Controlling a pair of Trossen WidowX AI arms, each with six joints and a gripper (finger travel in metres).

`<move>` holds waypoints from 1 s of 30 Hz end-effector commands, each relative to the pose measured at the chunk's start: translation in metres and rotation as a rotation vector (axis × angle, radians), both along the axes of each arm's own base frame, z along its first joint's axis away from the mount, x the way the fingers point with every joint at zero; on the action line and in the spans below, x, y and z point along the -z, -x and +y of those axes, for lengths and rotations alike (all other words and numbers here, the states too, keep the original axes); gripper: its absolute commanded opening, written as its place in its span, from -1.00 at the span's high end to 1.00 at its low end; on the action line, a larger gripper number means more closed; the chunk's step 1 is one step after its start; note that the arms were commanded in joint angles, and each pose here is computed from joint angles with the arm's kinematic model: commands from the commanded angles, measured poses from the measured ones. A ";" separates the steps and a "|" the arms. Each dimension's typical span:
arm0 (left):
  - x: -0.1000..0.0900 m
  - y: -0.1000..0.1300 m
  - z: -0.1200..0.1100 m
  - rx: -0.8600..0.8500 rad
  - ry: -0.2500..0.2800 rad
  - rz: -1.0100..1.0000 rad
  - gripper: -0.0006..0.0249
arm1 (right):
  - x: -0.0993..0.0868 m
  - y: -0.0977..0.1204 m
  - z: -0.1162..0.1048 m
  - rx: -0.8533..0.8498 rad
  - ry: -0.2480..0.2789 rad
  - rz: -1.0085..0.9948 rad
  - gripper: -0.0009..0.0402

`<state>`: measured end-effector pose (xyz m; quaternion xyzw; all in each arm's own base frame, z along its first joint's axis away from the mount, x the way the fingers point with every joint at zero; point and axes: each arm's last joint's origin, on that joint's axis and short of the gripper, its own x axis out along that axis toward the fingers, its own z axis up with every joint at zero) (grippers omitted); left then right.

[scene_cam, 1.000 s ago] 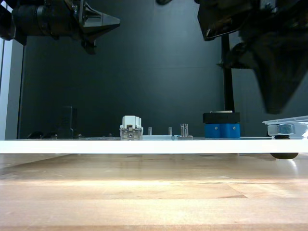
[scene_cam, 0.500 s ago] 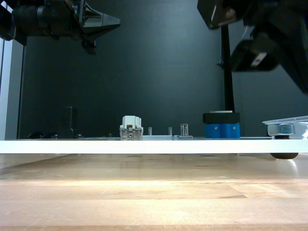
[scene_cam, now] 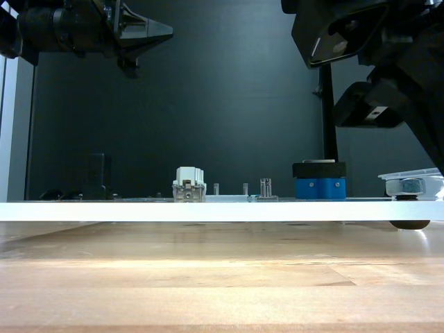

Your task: Unfasten the M12 nut and place it in the container

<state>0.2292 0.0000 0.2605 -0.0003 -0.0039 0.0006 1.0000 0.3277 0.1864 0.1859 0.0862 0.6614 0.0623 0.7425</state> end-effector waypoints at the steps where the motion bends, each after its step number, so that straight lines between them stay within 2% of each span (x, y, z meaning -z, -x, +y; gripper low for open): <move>1: 0.000 0.000 0.000 0.000 0.000 0.000 0.95 | 0.001 0.000 -0.001 0.001 0.005 -0.005 0.96; 8: 0.000 0.000 0.000 0.000 0.000 0.000 0.95 | 0.005 -0.001 -0.001 0.002 0.003 -0.019 0.96; 15: 0.000 0.000 0.000 0.000 0.000 0.000 0.95 | 0.006 0.000 -0.002 0.008 0.025 -0.024 0.96; 17: 0.000 0.000 0.000 0.000 0.000 0.000 0.95 | 0.006 0.001 -0.004 0.020 0.085 -0.030 0.96; 18: 0.000 0.000 0.000 0.000 0.000 0.000 0.95 | 0.005 0.002 -0.007 0.032 0.143 -0.035 0.96; 20: 0.000 0.000 0.000 0.000 0.000 0.000 0.95 | -0.001 0.005 -0.013 0.093 0.301 -0.056 0.96; 21: 0.000 0.000 0.000 0.000 0.000 0.000 0.95 | -0.005 0.005 -0.014 0.113 0.351 -0.068 0.96; 22: 0.000 0.000 0.000 0.000 0.000 0.000 0.95 | -0.009 0.005 -0.015 0.115 0.370 -0.076 0.96; 26: 0.000 0.000 0.000 0.000 0.000 0.000 0.95 | -0.019 0.004 -0.014 0.119 0.336 -0.089 0.96; 30: 0.000 0.000 0.000 0.000 0.000 0.000 0.95 | -0.024 0.003 -0.010 0.111 0.246 -0.054 0.96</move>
